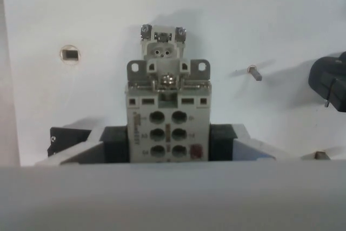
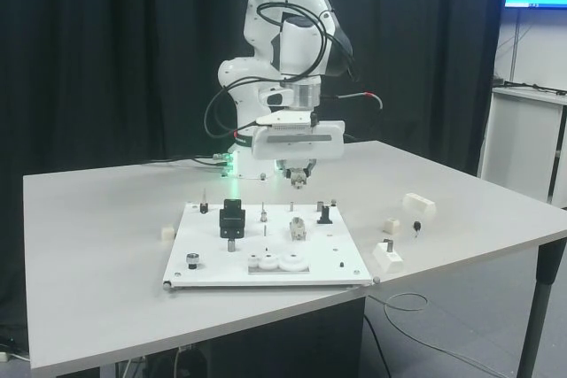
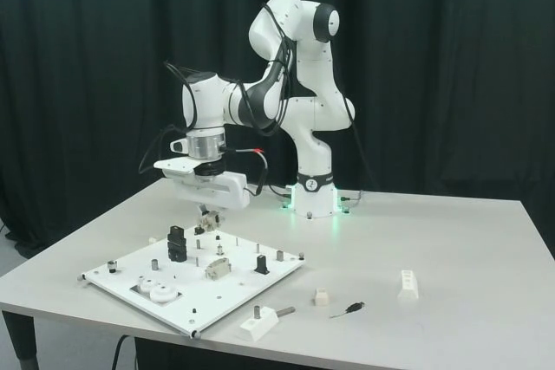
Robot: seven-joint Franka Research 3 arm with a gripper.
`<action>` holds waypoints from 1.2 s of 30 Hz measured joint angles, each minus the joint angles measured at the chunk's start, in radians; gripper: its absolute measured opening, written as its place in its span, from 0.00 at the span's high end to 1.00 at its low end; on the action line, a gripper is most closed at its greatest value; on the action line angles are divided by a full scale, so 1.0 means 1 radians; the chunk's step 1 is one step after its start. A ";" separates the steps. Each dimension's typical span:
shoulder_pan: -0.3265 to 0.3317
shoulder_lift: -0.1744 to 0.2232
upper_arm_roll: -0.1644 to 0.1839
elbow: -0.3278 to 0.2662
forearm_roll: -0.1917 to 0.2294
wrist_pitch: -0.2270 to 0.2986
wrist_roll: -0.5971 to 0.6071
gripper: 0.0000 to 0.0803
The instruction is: Place waterproof.
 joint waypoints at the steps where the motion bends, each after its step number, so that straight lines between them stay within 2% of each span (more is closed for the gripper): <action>1: 0.000 0.000 0.000 0.000 0.000 0.000 0.000 0.61; 17: 0.001 0.000 0.000 0.000 -0.003 -0.001 0.000 0.61; 24: 0.018 0.000 0.004 0.000 -0.001 -0.021 0.000 0.61; 28: 0.037 0.000 0.012 -0.003 0.010 -0.036 0.004 0.61; 36: 0.100 0.000 0.033 -0.012 0.060 -0.045 0.040 0.61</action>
